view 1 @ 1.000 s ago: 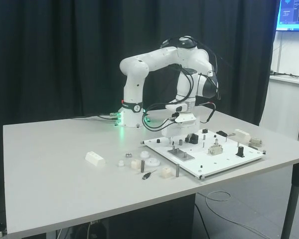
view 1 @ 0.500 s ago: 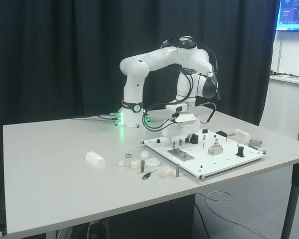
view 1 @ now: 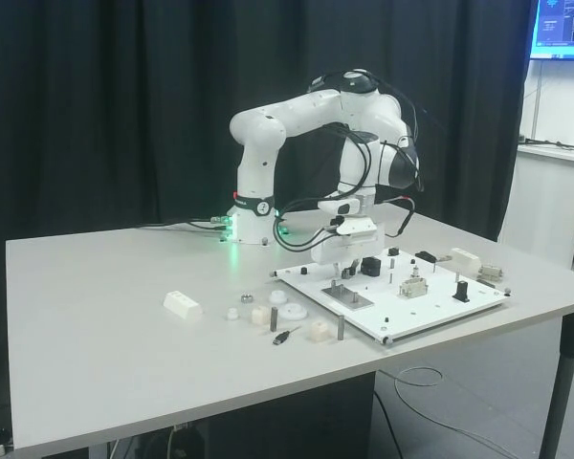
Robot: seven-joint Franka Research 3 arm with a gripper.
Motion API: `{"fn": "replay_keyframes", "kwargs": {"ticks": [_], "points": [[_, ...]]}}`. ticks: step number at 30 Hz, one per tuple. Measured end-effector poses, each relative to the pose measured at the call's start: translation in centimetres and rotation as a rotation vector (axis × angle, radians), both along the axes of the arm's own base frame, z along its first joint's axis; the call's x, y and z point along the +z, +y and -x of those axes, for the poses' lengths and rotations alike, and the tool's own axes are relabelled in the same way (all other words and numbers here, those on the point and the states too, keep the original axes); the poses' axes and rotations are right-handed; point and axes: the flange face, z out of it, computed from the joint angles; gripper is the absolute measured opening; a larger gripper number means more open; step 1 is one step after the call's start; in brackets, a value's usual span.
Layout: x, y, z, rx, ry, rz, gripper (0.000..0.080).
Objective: Remove round peg 4.
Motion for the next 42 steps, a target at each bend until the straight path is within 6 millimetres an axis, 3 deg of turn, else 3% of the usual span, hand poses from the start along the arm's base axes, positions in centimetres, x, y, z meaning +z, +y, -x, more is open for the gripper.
{"fn": "replay_keyframes", "kwargs": {"ticks": [1,2,8,9,42], "points": [[-0.01,0.11,-0.01,0.001,0.0,-0.004,0.0416],[-0.01,0.23,0.0,0.003,0.001,-0.008,0.0202],[0.04,0.32,0.0,0.003,0.0,-0.014,0.0202],[0.04,0.32,0.0,0.003,0.0,-0.014,0.015],[0.88,0.51,-0.02,0.017,0.003,-0.002,0.015]]}}
